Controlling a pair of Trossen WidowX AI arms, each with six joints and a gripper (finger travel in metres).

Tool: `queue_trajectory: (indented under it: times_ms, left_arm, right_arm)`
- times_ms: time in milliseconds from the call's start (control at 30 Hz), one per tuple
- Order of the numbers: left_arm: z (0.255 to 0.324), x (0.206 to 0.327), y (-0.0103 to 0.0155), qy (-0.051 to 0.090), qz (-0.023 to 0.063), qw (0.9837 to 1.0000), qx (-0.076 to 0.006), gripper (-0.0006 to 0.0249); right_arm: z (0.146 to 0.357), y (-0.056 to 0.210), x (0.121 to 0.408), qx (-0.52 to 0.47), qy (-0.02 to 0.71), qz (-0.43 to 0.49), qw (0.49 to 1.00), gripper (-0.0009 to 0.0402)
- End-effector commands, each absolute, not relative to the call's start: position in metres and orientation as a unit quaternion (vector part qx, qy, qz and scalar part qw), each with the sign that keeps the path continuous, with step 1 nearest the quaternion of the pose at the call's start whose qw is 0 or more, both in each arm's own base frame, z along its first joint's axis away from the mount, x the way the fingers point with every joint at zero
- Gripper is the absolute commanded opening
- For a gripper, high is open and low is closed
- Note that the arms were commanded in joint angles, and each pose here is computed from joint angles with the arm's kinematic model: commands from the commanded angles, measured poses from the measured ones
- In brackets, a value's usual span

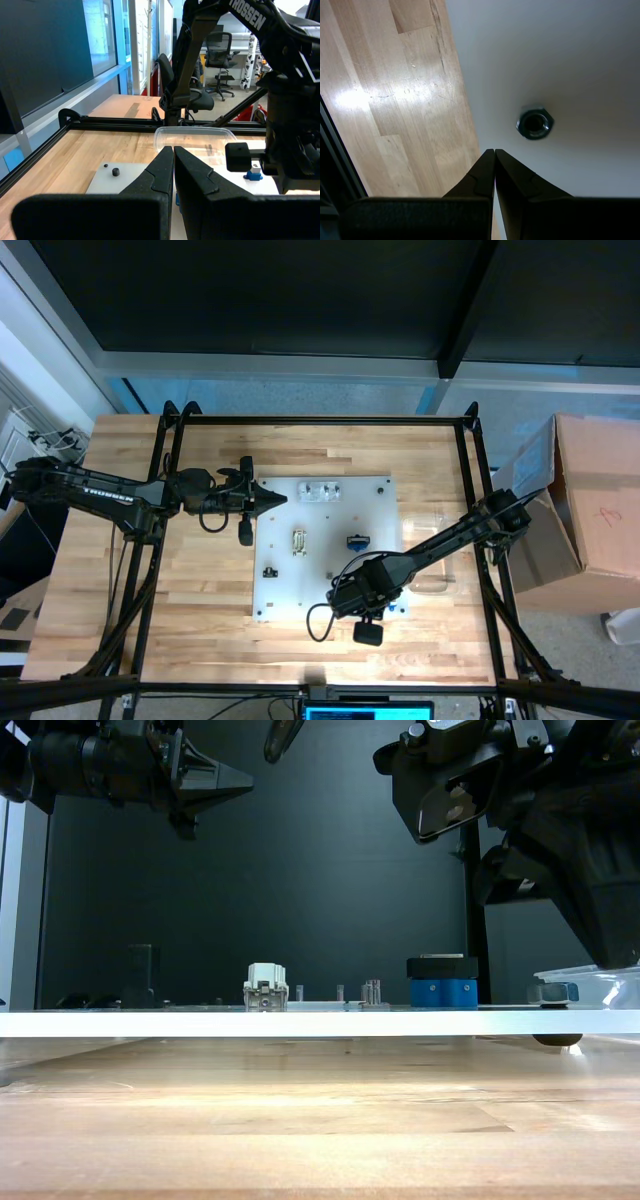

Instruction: Unfasten the M12 nut and place it in the container

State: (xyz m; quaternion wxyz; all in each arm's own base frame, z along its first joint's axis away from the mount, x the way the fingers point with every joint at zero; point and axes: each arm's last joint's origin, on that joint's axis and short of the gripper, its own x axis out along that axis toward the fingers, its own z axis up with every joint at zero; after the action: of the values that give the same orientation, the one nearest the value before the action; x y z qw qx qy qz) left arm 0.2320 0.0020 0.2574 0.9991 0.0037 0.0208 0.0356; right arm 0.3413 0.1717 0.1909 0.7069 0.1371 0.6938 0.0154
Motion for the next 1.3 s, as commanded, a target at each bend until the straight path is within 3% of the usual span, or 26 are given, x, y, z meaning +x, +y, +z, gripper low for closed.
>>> queue_trajectory:
  times_ms: [33,600,700,767,933,1200,1300]
  left_arm:
    - [0.2575,0.232,0.0021,0.02,0.0358,0.9991,0.0039,0.0]
    - [0.2574,0.232,0.0021,0.021,0.0358,0.9991,0.0039,0.0]
    - [0.2574,0.232,0.002,0.021,0.0356,0.9991,0.0039,0.0]
    - [0.2574,0.232,0.0021,0.021,0.0358,0.9991,0.0039,0.0]
    - [0.2573,0.232,0.002,0.021,0.0354,0.9991,0.0039,0.0]
    - [0.2574,0.232,0.0019,0.021,0.0335,0.9992,0.0038,0.0]
    - [0.2577,0.232,0.0022,0.02,0.0365,0.9991,0.0039,0.0]
  right_arm:
    - [0.187,0.171,0.344,0.133,0.692,0.018,0.709,0.0]
    - [0.183,0.164,0.346,0.12,0.683,-0.001,0.721,0.0]
    - [0.183,0.158,0.343,0.071,0.672,-0.069,0.734,0.0]
    - [0.187,0.154,0.34,0.041,0.667,-0.115,0.735,0.0]
    - [0.194,0.154,0.338,0.041,0.672,-0.12,0.73,0.0]
    - [0.208,0.156,0.339,0.07,0.669,-0.098,0.733,0.0]
    - [0.22,0.159,0.34,0.103,0.669,-0.063,0.733,0.0]
